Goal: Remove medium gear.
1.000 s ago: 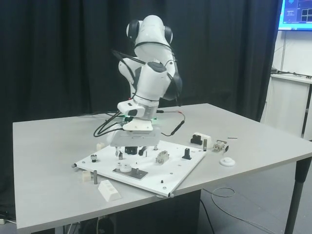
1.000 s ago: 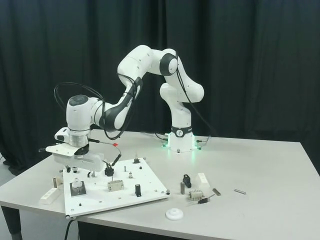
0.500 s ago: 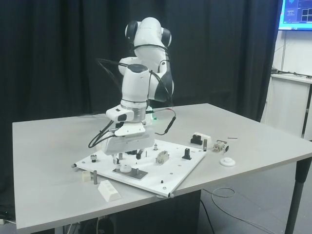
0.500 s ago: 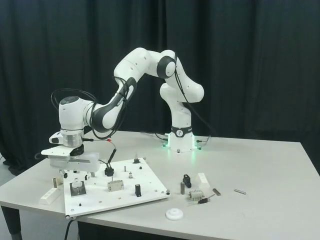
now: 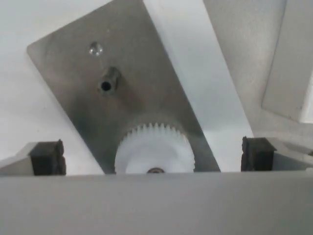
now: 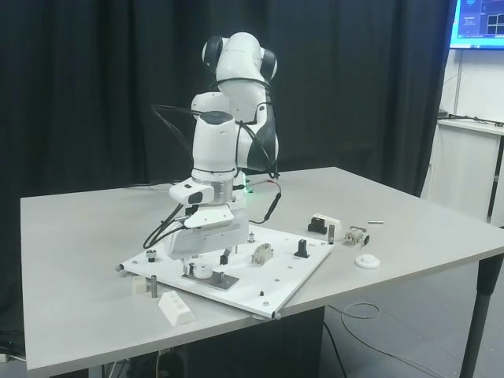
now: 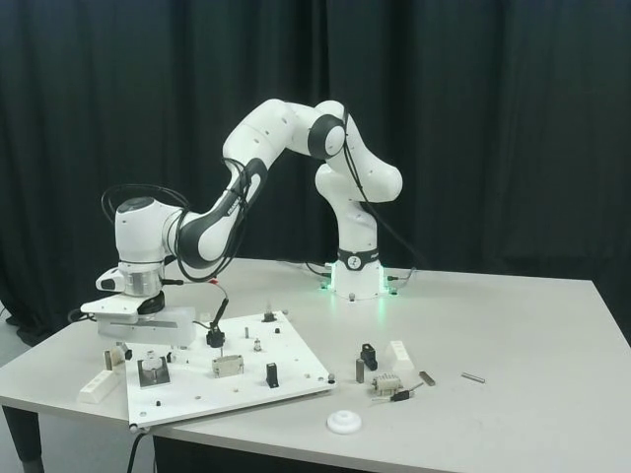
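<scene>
Medium gear (image 5: 154, 152): white, toothed rim, w/ grey centre pin. Mounting plate (image 5: 122, 83) under it: grey metal. Board (image 6: 272, 272): white. Arm (image 7: 246, 177): white w/ black joints. Table (image 7: 513, 325): grey. Curtain (image 7: 493, 118): black. Green light at arm base (image 7: 330, 288).

matt plastic gear (image 5: 154, 150), brushed metal plate (image 5: 122, 83)

Grey table (image 6: 87, 236) with white board (image 6: 295, 272), loose white disc (image 6: 367, 261), white block (image 6: 176, 307).
</scene>
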You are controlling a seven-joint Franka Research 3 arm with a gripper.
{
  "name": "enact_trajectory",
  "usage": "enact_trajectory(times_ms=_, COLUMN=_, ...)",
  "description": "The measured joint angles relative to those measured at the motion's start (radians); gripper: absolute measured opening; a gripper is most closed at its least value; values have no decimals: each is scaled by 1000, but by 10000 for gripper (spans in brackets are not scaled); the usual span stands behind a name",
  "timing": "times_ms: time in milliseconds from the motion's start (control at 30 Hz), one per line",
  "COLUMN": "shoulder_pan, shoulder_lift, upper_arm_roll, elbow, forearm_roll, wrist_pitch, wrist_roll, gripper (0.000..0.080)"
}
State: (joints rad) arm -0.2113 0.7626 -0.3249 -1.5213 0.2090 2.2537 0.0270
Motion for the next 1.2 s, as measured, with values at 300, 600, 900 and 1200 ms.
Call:
enact_trajectory(times_ms=300, shoulder_pan=0, shoulder_lift=6, upper_arm_roll=-6, elbow=0, forearm_roll=0, wrist_pitch=1, wrist_roll=-4, gripper=800)
enact_trajectory(times_ms=600, shoulder_pan=0, shoulder_lift=8, upper_arm_roll=-9, elbow=0, forearm_roll=2, wrist_pitch=0, wrist_roll=-7, gripper=800)
enact_trajectory(times_ms=900, shoulder_pan=0, shoulder_lift=12, upper_arm_roll=-10, elbow=-1, forearm_roll=13, wrist_pitch=-7, wrist_roll=-18, gripper=522)
enact_trajectory(times_ms=1200, shoulder_pan=0, shoulder_lift=13, upper_arm_roll=-12, elbow=0, forearm_roll=23, wrist_pitch=-12, wrist_roll=-28, gripper=283)
